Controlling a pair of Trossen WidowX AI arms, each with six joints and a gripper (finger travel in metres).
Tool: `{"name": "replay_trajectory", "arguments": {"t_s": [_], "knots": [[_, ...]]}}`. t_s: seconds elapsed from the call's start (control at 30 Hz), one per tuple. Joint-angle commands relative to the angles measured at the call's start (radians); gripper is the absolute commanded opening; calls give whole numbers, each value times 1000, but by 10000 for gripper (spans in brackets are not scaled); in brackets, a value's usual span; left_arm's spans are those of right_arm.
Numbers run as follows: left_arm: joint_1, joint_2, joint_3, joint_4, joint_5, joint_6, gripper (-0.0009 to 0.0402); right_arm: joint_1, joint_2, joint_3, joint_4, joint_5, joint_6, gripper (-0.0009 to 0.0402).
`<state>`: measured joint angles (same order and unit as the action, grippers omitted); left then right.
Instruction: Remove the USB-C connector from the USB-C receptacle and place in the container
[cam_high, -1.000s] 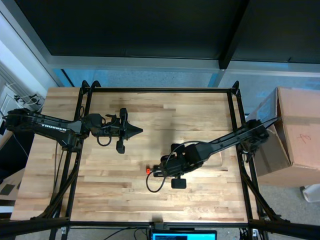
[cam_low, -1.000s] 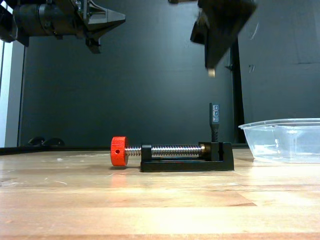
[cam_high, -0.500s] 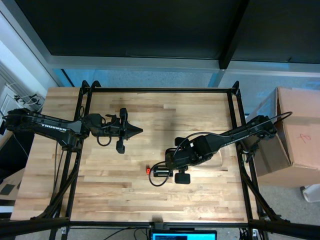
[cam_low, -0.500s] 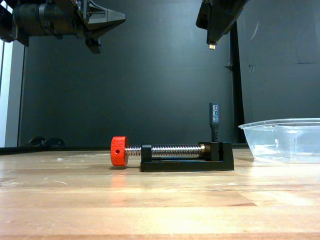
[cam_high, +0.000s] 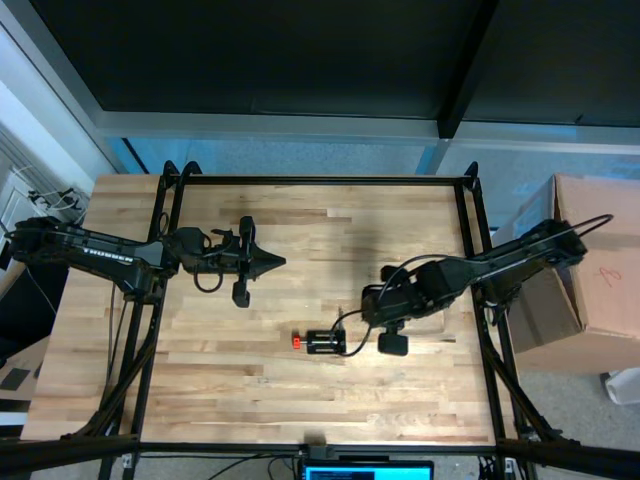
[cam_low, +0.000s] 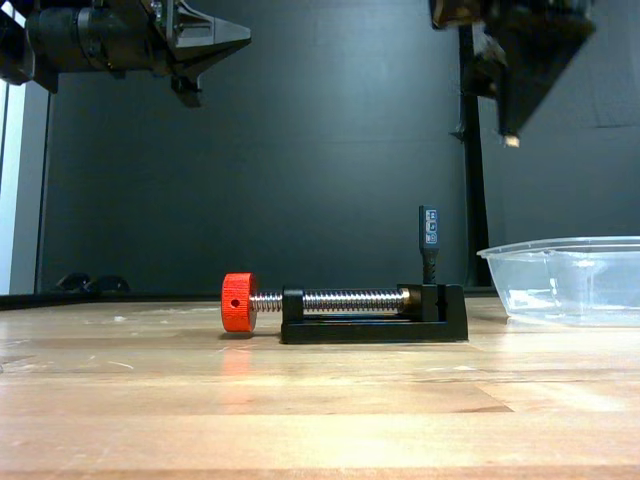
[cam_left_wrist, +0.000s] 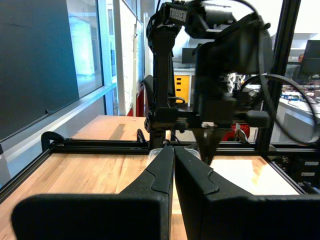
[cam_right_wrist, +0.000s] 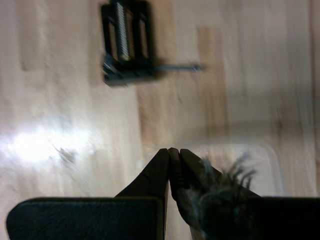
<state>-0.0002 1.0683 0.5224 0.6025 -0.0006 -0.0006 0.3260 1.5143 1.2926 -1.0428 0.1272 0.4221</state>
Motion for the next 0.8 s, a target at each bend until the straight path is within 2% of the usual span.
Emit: {"name": "replay_trajectory", "arguments": {"t_s": [0.03,0.5,0.8], "knots": [[0,0,0,0,0,0,0,-10,-53,-78,1,1,9,0],[0,0,0,0,0,0,0,-16,-224,-371,58,2,43,0],[0,0,0,0,0,0,0,-16,-294,-450,65,2,52,0]]}}
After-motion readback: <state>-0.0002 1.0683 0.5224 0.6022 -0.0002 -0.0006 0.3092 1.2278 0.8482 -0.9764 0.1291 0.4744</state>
